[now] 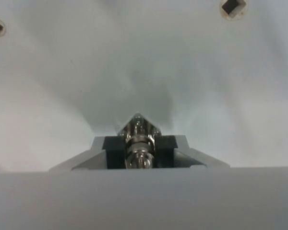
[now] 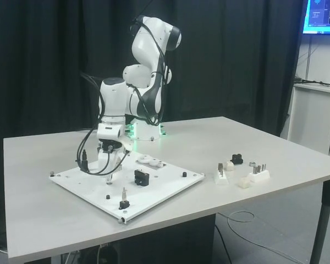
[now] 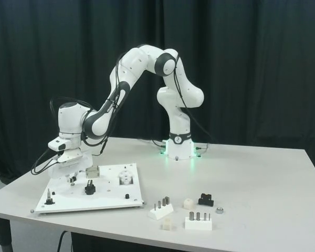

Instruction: Insert BNC.

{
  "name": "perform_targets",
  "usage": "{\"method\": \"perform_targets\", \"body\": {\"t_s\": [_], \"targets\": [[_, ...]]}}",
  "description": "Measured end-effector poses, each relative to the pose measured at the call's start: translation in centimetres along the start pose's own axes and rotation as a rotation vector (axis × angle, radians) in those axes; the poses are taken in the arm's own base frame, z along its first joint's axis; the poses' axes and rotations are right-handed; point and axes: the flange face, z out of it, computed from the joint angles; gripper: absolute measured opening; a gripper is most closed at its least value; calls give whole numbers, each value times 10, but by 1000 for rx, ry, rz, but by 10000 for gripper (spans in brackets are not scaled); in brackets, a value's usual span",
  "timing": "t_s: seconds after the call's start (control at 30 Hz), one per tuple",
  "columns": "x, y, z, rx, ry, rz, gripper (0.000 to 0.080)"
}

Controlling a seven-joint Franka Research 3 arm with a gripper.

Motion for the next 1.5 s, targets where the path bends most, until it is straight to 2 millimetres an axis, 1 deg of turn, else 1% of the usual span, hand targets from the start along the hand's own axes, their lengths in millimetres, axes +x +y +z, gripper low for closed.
{"method": "perform_targets", "body": {"t_s": [0.57, 1.5], "targets": [[-2, -2, 0, -15, 12, -107, 121], [-3, -6, 0, -41, 16, -340, 121]]}}
